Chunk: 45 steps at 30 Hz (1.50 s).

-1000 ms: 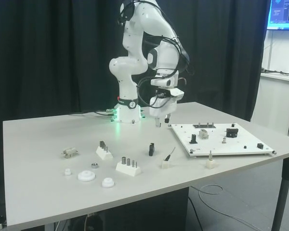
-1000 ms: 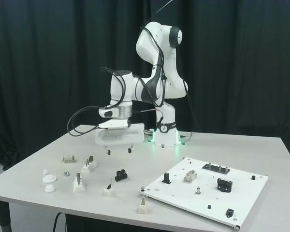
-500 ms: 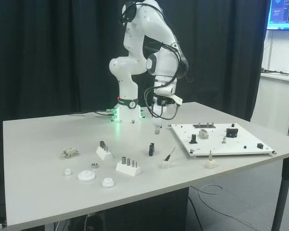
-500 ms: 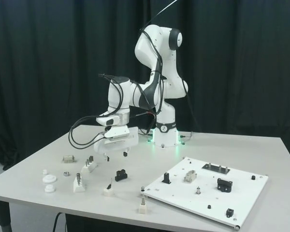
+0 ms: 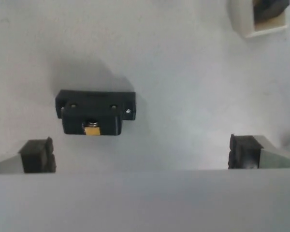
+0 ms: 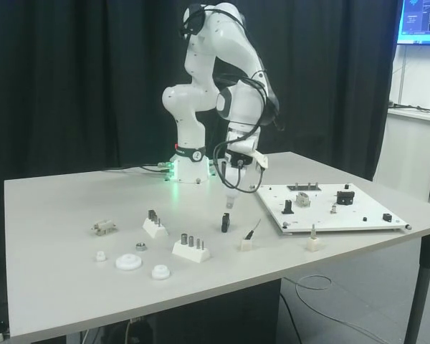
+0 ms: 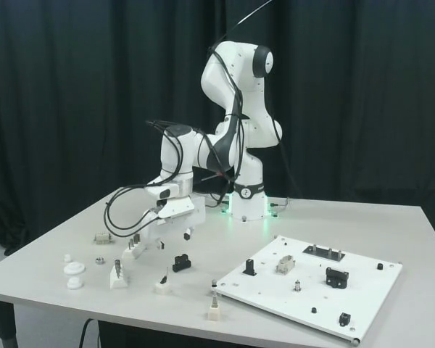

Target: Pick D-SUB.

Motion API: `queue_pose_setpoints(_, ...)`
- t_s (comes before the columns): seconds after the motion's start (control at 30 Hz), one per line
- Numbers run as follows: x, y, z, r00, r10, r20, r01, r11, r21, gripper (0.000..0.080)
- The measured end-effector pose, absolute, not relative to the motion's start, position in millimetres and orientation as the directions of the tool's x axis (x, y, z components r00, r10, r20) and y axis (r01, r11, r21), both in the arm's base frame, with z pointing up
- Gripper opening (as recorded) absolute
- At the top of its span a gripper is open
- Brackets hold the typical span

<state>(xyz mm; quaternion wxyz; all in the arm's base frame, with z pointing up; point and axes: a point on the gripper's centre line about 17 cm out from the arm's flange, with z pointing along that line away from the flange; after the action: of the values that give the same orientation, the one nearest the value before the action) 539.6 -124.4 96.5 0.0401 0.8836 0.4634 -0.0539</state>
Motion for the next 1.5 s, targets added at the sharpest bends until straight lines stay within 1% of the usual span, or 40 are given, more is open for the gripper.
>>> queue_pose_setpoints(0.23, 529, -127, 83, 0.565, 0.812, -0.149, 0.821, -0.571, 0.000, 0.0800)
queue_pose_setpoints(0.4, 524, -127, 75, 0.564, 0.811, -0.152, 0.821, -0.571, -0.003, 0.0800)
queue_pose_setpoints(0.67, 518, -124, 66, 0.572, 0.808, -0.141, 0.816, -0.578, 0.005, 0.0800)
queue_pose_setpoints(1.5, 507, -120, 46, 0.591, 0.799, -0.114, 0.806, -0.591, 0.034, 0.0800)
